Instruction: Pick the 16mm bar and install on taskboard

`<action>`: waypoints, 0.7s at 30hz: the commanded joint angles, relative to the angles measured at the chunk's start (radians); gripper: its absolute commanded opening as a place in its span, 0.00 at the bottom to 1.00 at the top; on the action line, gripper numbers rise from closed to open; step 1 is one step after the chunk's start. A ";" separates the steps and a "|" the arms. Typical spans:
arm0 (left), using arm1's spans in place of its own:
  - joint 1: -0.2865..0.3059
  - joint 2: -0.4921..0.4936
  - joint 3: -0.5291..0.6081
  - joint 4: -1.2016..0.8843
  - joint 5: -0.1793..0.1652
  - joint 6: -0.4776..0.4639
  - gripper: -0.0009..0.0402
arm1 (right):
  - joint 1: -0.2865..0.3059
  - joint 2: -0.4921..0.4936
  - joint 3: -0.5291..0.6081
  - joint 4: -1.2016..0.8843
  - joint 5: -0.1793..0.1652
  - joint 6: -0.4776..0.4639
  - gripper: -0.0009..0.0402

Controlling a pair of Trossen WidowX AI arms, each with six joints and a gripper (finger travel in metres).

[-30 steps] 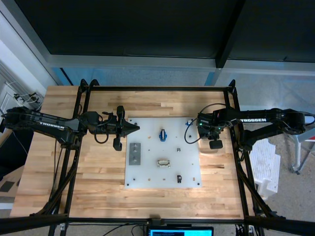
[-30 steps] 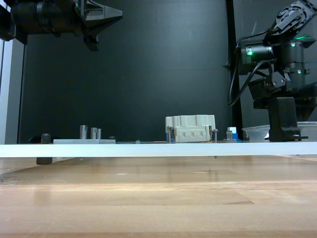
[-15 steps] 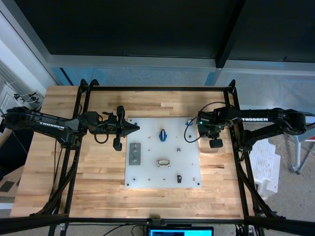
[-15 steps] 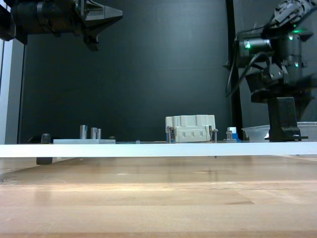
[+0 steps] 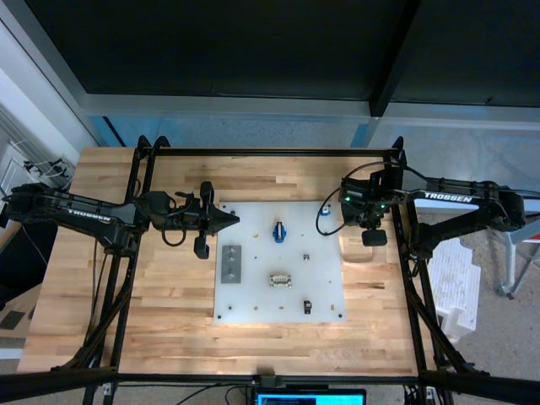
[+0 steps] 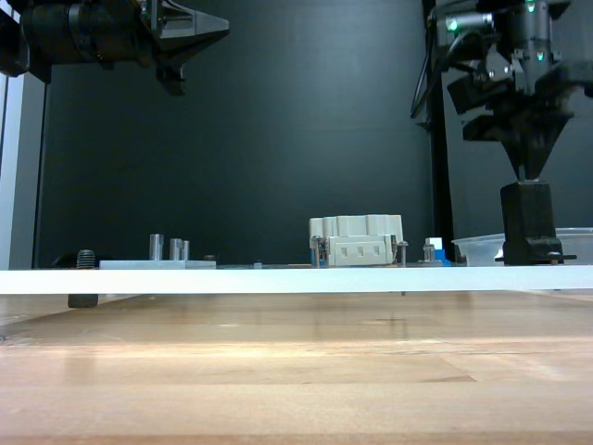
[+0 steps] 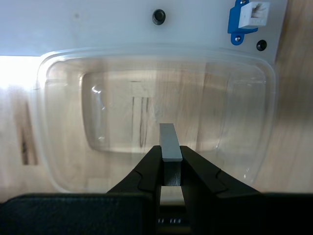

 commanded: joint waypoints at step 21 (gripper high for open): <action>0.000 0.000 0.000 0.000 0.000 0.000 0.02 | 0.327 0.058 0.068 -0.023 0.008 0.411 0.02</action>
